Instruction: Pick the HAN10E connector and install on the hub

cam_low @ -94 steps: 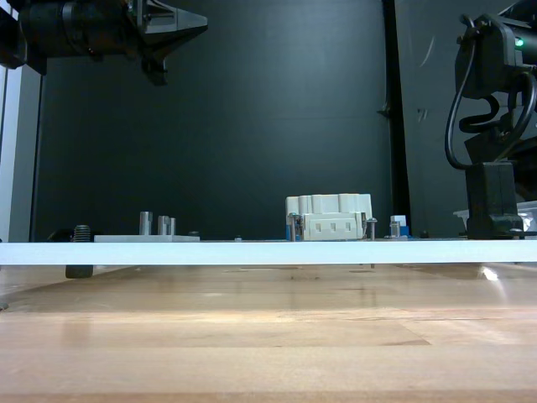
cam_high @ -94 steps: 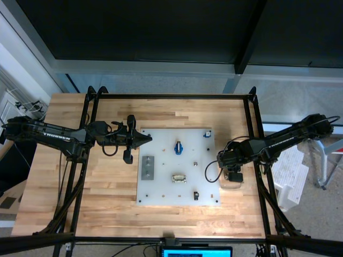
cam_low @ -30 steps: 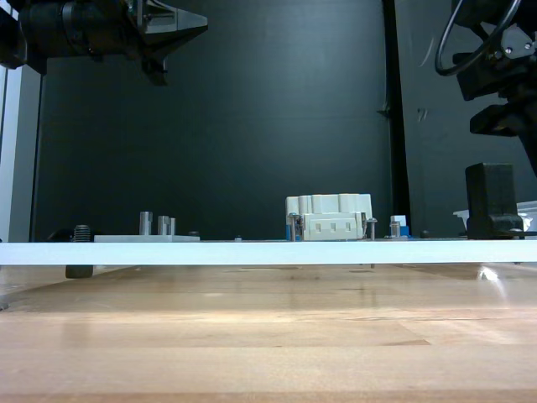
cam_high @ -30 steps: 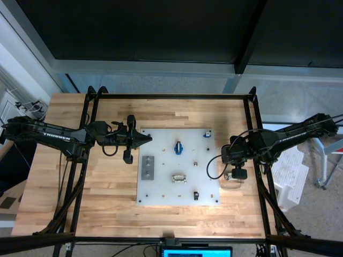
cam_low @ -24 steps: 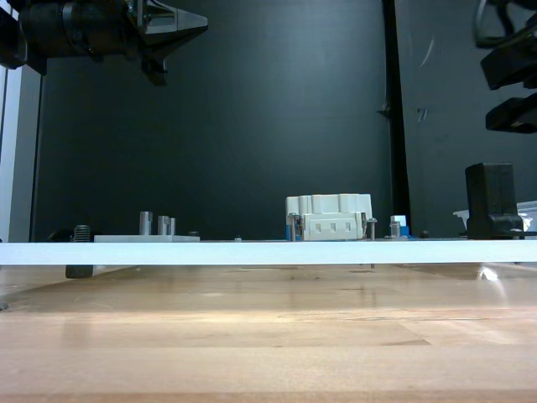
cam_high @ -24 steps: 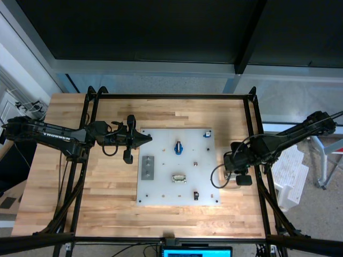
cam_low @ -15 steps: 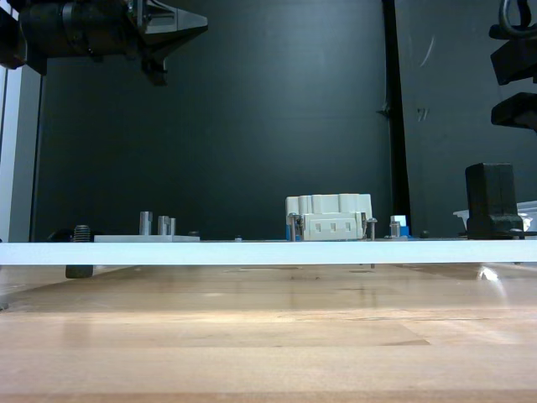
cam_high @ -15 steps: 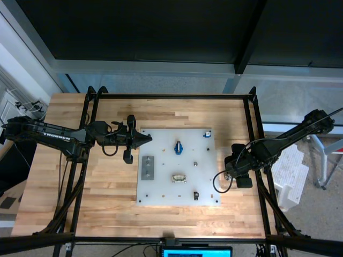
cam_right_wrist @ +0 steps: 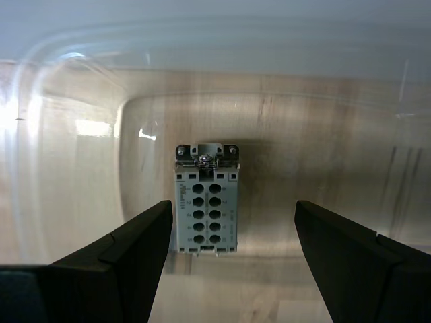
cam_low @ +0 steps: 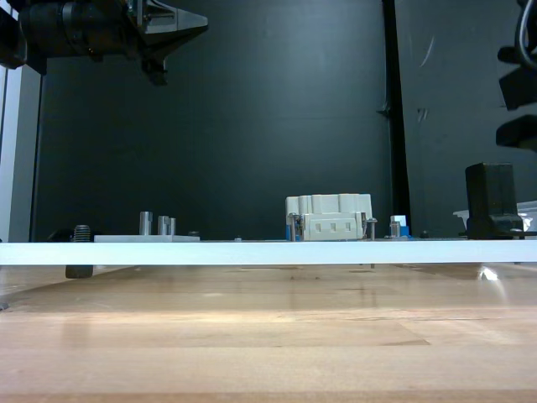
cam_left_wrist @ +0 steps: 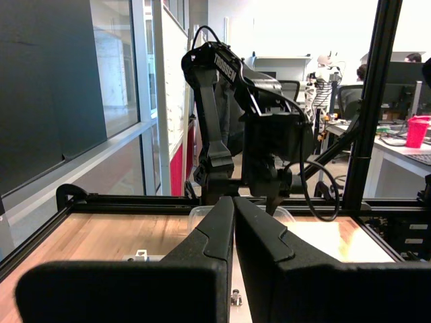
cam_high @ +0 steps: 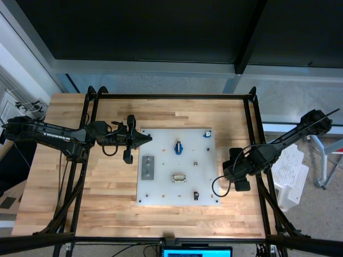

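Hanging over the wooden table (cam_high: 102, 214) just beyond the right edge of the white plate (cam_high: 161, 190), the right gripper (cam_right_wrist: 233, 210) points straight down. Its fingers (cam_right_wrist: 128, 262) are spread wide and hold nothing.

Directly below it, the HAN10E connector (cam_right_wrist: 206, 202) lies flat on the bottom of a clear plastic container (cam_right_wrist: 67, 148). The face with two columns of dark pin holes is turned up to the camera, and a small metal tab with a screw is at one short end. The connector sits in the gap between the two fingers, nearer to one of them, and both fingers are apart from it.

The hub (cam_high: 179, 178) is on the white plate, near its middle and well apart from the connector. In the low view it stands as a beige block with metal screws at its ends. A grey metal block (cam_high: 147, 167) is to the left of the hub, and a small blue piece (cam_high: 178, 148) is farther back on the plate.

The left gripper (cam_left_wrist: 234, 222) is high above the left edge of the plate and points inward. Its two fingers are pressed together.
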### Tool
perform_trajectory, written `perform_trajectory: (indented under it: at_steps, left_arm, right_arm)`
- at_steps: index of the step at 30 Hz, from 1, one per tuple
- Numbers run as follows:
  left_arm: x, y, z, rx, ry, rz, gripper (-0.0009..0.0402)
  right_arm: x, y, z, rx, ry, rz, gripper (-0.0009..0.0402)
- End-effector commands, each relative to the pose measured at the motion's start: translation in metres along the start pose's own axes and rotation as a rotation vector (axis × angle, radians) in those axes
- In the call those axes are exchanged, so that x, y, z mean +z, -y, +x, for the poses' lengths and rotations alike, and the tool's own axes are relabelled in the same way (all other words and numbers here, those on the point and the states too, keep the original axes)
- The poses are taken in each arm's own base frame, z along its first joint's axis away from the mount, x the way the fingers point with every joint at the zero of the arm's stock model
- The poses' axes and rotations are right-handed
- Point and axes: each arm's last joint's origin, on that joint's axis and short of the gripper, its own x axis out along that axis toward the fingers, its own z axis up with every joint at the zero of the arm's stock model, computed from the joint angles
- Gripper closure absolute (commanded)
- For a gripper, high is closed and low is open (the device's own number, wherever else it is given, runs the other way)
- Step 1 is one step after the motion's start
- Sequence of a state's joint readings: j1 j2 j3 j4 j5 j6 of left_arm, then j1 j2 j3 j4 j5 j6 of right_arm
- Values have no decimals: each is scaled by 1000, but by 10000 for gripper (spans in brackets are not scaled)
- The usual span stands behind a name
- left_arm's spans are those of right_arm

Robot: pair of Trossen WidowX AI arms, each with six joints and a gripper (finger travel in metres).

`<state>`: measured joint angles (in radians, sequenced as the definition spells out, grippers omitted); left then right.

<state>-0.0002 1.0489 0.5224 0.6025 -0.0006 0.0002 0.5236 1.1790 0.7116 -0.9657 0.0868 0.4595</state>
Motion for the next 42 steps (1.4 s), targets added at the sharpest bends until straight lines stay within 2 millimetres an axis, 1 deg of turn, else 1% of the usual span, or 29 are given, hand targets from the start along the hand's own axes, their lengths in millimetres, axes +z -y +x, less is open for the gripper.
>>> perform_trajectory:
  at_steps: [1, 6, 15, 20, 25, 31, 42]
  left_arm:
    - [0, 0, 0, 0, 0, 0, 393]
    - [0, 0, 0, 0, 0, 0, 393]
    - [0, 0, 0, 0, 0, 0, 393]
    - [0, 0, 0, 0, 0, 0, 393]
    - [0, 0, 0, 0, 0, 0, 393]
    - [0, 0, 0, 0, 0, 0, 393]
    - [0, 0, 0, 0, 0, 0, 393]
  right_arm:
    - [-1, -1, 7, 1, -2, -2, 142]
    - [-2, -2, 14, 5, -8, -8, 144]
    - [-4, -3, 19, 8, -13, 8, 144]
    - [-7, -3, 27, 12, -6, 17, 144]
    - [-7, -4, 34, 28, -25, 12, 156]
    - [-8, -4, 35, 28, -27, 12, 192]
    - [-9, -4, 35, 27, -32, 12, 304]
